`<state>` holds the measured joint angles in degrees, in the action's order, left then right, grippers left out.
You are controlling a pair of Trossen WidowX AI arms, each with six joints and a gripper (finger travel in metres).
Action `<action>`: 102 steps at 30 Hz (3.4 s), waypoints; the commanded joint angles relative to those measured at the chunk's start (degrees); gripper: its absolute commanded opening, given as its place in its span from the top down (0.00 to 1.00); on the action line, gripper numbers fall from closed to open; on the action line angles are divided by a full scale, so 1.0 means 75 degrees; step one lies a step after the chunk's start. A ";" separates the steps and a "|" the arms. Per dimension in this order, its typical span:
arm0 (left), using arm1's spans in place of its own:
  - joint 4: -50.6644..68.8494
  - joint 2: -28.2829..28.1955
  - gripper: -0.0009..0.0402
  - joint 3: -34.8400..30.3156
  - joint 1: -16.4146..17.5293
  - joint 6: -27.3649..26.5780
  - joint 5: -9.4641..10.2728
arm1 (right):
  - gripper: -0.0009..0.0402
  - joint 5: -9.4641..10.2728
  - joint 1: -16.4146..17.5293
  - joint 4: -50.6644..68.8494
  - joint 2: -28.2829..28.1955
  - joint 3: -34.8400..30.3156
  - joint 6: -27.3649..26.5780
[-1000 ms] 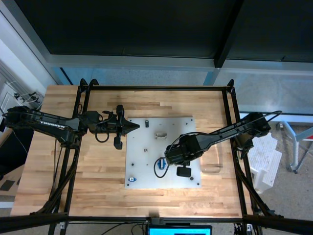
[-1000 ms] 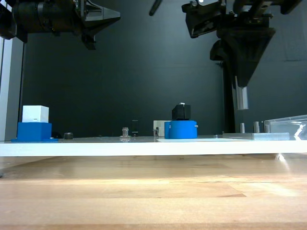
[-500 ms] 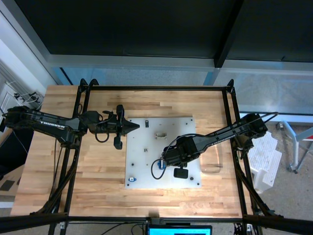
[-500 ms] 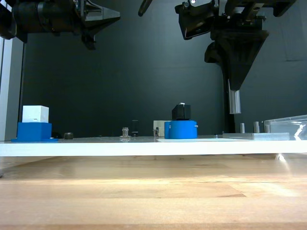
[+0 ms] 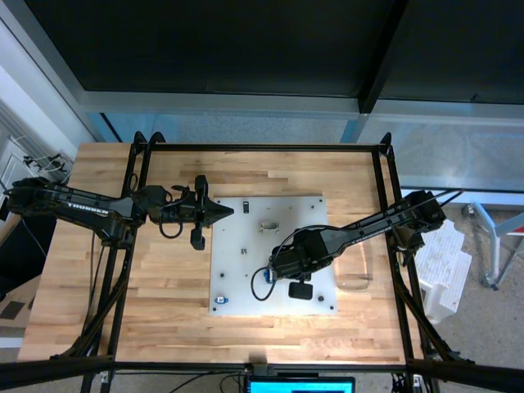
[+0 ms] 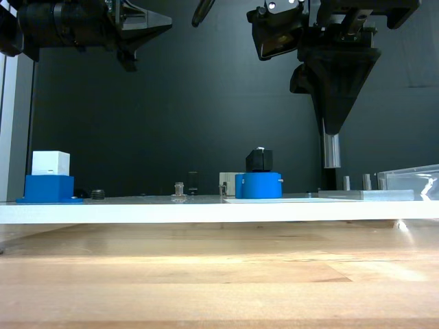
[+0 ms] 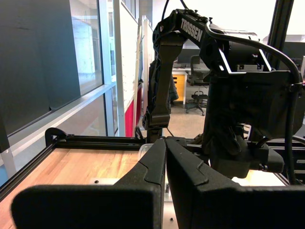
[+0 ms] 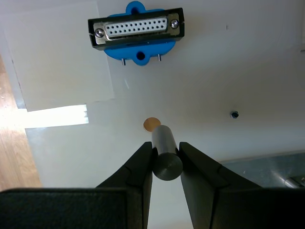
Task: Pick the 16mm cylinder and install on the taskboard
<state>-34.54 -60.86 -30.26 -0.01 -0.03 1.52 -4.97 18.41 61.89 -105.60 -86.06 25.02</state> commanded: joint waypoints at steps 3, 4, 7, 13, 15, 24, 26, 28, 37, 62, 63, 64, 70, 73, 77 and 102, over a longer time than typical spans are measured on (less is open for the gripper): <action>0.0000 0.0000 0.98 0.0000 0.0003 0.0000 -0.0003 | 0.95 -0.0003 0.0029 -0.0093 0.0003 0.0067 0.0009; 0.0000 0.0000 0.98 0.0000 0.0003 0.0000 0.0000 | 0.95 -0.0003 0.0035 -0.0119 -0.0044 0.0073 0.0009; 0.0003 0.0000 0.98 0.0000 0.0003 0.0000 0.0000 | 0.95 0.0000 0.0047 -0.0152 -0.0119 0.0073 0.0006; 0.0000 0.0000 0.98 0.0000 0.0000 0.0000 0.0000 | 0.95 0.0000 0.0052 -0.0326 -0.0286 0.0073 -0.0003; 0.0000 0.0000 0.98 0.0000 0.0003 0.0000 -0.0003 | 0.95 0.0000 0.0058 -0.0344 -0.0341 0.0073 -0.0003; 0.0003 0.0000 0.98 0.0000 0.0000 0.0000 0.0000 | 0.95 0.0000 0.0087 -0.0423 -0.0396 0.0160 0.0003; 0.0000 0.0000 0.98 0.0000 0.0003 0.0000 0.0000 | 0.95 0.0000 0.0093 -0.0440 -0.0396 0.0224 0.0003; 0.0000 0.0000 0.98 0.0000 0.0000 0.0000 -0.0003 | 0.95 0.0000 0.0102 -0.0495 -0.0393 0.0306 0.0000; 0.0003 0.0000 0.98 0.0000 0.0000 0.0000 0.0000 | 0.95 0.0000 0.0114 -0.0764 -0.0393 0.0472 -0.0003; 0.0003 0.0000 0.98 0.0000 0.0003 0.0000 -0.0003 | 0.80 0.0000 0.0146 -0.0758 -0.0376 0.0472 0.0003; 0.0000 0.0000 0.98 0.0000 0.0000 0.0000 -0.0003 | 0.78 0.0000 0.0146 -0.0758 -0.0376 0.0472 0.0006; 0.0000 0.0000 0.98 0.0000 0.0000 0.0000 0.0000 | 0.76 0.0000 0.0149 -0.0755 -0.0376 0.0472 0.0006; 0.0000 0.0000 0.98 0.0000 0.0000 0.0000 0.0000 | 0.65 0.0003 0.0157 -0.0752 -0.0364 0.0469 0.0006; 0.0000 0.0000 0.98 0.0000 0.0003 0.0000 0.0000 | 0.60 0.0003 0.0163 -0.0752 -0.0361 0.0469 0.0006; 0.0000 0.0000 0.98 0.0000 0.0000 0.0000 0.0000 | 0.56 0.0003 0.0172 -0.0752 -0.0347 0.0469 0.0006; 0.0000 0.0000 0.98 0.0000 0.0003 0.0000 0.0000 | 0.53 0.0000 0.0221 -0.0752 -0.0321 0.0469 0.0003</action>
<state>-34.52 -60.86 -30.26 -0.01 -0.03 1.54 -4.93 20.03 56.25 -108.05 -82.50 25.04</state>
